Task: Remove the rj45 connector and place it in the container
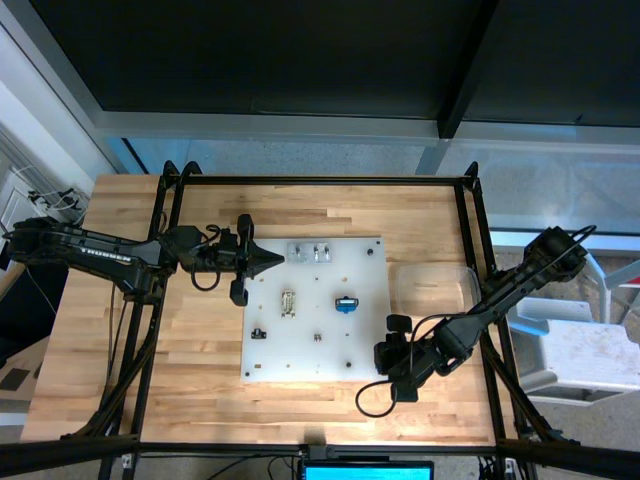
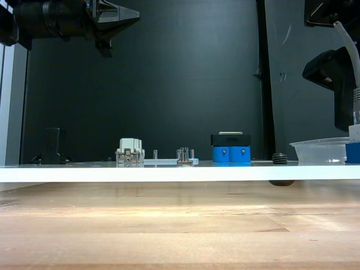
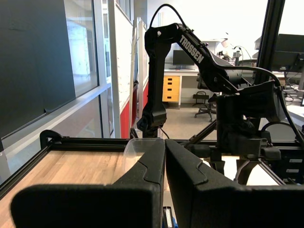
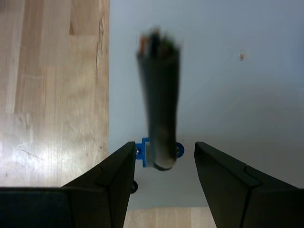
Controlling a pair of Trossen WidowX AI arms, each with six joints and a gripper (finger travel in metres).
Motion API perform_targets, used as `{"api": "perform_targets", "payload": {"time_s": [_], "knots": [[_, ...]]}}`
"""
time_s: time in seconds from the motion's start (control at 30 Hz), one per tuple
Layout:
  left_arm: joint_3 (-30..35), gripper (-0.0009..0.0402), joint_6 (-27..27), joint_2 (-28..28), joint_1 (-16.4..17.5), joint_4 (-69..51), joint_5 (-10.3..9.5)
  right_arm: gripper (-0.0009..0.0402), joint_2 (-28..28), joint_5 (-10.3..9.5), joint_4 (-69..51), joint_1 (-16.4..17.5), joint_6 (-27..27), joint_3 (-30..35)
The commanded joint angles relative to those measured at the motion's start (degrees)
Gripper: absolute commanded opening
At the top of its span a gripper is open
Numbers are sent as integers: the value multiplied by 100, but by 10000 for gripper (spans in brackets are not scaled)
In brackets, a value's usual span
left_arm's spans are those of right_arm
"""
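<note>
While the table (image 1: 120, 330) carries the white board (image 1: 310, 340) at its middle, the clear container (image 1: 437, 287) lies just off the board's right edge. My left gripper (image 1: 275, 258) hangs pinched together above the board's far left side. My right gripper (image 4: 164, 146) is spread wide over the rj45 connector (image 4: 159, 153), which sits in a blue socket (image 4: 141, 154) at the board's near right corner. Its cable stub (image 4: 159, 85) stands upright, long axis vertical, cut end up. I judge it light, hard plastic, latched; best pinched low on the plug body, not the cable.

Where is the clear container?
High view: clear rectangular plastic tub, right of the white board, beyond the right gripper; left gripper hovers at the board's left edge.
</note>
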Motion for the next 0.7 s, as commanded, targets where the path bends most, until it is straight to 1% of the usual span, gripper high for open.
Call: {"api": "perform_targets", "payload": {"time_s": [0.03,0.7], "knots": [[2,0,0,0,2,0,2,161,-81,35,-15,-13,-37,2],[2,0,0,0,2,0,2,123,-87,2,-42,-13,-94,-42]]}}
